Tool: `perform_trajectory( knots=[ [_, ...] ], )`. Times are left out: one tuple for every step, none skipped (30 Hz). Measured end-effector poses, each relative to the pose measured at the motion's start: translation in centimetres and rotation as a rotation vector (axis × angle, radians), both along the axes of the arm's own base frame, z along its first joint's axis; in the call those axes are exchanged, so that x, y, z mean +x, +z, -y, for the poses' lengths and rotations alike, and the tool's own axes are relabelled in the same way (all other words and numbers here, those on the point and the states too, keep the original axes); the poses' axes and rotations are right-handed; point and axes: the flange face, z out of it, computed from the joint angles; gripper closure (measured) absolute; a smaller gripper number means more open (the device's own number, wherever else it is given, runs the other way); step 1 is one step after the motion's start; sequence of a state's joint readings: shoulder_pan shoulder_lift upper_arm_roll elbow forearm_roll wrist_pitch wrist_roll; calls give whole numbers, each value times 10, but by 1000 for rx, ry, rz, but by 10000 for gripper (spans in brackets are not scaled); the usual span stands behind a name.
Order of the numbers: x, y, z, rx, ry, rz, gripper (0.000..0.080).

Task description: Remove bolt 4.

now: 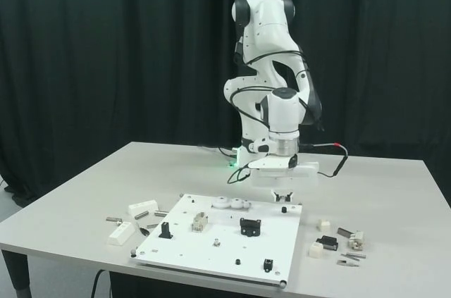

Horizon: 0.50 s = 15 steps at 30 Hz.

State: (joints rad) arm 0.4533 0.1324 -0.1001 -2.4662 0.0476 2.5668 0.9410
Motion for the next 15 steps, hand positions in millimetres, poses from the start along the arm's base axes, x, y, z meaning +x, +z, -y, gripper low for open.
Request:
perform_trajectory(
  knots=[
    [0, 1, 1, 0, -4, -2, 565],
    [0, 3, 1, 1, -8, -2, 565],
    [1, 4, 1, 1, -11, -2, 565],
    [1, 5, 1, 1, -15, -3, 565],
    [1, 6, 2, 1, -20, -4, 565],
    [1, 6, 2, 1, -24, -5, 565],
    [1, 7, 2, 1, -28, -5, 565],
    [1, 7, 2, 1, -31, -5, 565],
    [1, 7, 2, 1, -34, -5, 565],
    [1, 7, 2, 1, -35, -4, 565],
    [1, 8, 2, 1, -35, -4, 565],
    [1, 8, 1, 1, -35, -4, 565],
    [1, 7, 1, 1, -36, -5, 565],
    [1, 7, 1, 1, -38, -5, 565],
    [1, 7, 1, 2, -41, -5, 565]
  ],
)
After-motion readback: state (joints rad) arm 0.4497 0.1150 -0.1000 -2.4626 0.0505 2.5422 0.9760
